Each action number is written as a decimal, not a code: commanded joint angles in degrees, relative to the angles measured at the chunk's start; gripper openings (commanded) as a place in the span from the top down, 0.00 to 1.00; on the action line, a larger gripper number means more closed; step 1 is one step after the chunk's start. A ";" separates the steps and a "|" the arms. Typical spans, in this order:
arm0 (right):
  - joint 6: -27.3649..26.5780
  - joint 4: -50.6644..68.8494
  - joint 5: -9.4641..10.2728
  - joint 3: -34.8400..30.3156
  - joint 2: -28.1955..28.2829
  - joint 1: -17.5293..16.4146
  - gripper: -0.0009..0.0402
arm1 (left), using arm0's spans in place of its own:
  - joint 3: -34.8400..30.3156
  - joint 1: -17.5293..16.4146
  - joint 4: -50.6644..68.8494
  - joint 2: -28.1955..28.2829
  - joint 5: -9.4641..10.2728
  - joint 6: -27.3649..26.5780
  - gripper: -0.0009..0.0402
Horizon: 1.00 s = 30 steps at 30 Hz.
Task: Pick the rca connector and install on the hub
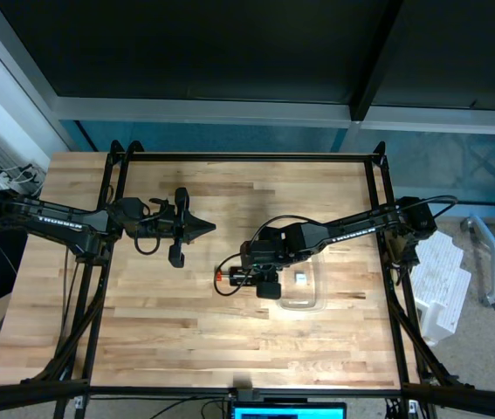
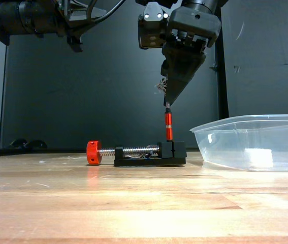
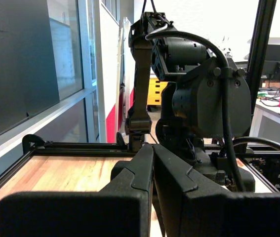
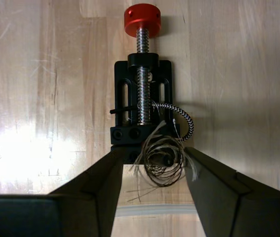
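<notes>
surface: wooden table [image 1: 142, 332] | on it: hub [image 2: 150, 155], clear plastic tray [image 2: 245, 145] | hub just beside tray

We find the way down to the hub [image 2: 149, 157] blocked from above. The right gripper [image 2: 168, 101] hangs straight over it, with the connector [image 2: 168, 126] upright between the gripper's tip and the hub. Frayed wire [image 4: 162, 158] bunches around the connector's upper end.

The tray [image 2: 245, 147] stands just beside the hub on the right and closes that side. On the left only the low screw [image 2: 128, 150] and knob [image 2: 93, 152] jut out, with open air above them.

The left gripper [image 1: 210, 229], fingers pressed together, hovers well apart to the left. Bare table [image 1: 186, 332] lies between it and the hub, and on the near side.
</notes>
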State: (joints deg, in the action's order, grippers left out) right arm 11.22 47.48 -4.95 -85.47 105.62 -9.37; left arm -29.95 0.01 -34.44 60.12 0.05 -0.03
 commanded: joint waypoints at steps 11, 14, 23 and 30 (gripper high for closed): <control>-1.46 -14.88 -0.17 15.63 -16.85 0.02 0.55 | 0.00 0.00 0.00 -0.02 0.00 0.02 0.98; -2.01 -20.63 -1.51 19.74 -21.42 0.07 0.59 | 0.00 0.00 0.00 0.00 0.00 0.02 0.98; -5.38 -38.56 -1.49 30.36 -32.57 1.95 0.79 | 0.00 -0.02 0.00 0.00 0.00 0.02 0.98; -7.58 -51.47 -0.61 37.29 -38.01 4.70 0.94 | 0.00 0.00 0.00 0.00 0.00 0.02 0.98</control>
State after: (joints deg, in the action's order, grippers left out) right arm 3.81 -1.63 -5.93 -49.34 68.45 -5.19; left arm -29.95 0.01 -34.41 60.12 0.08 -0.03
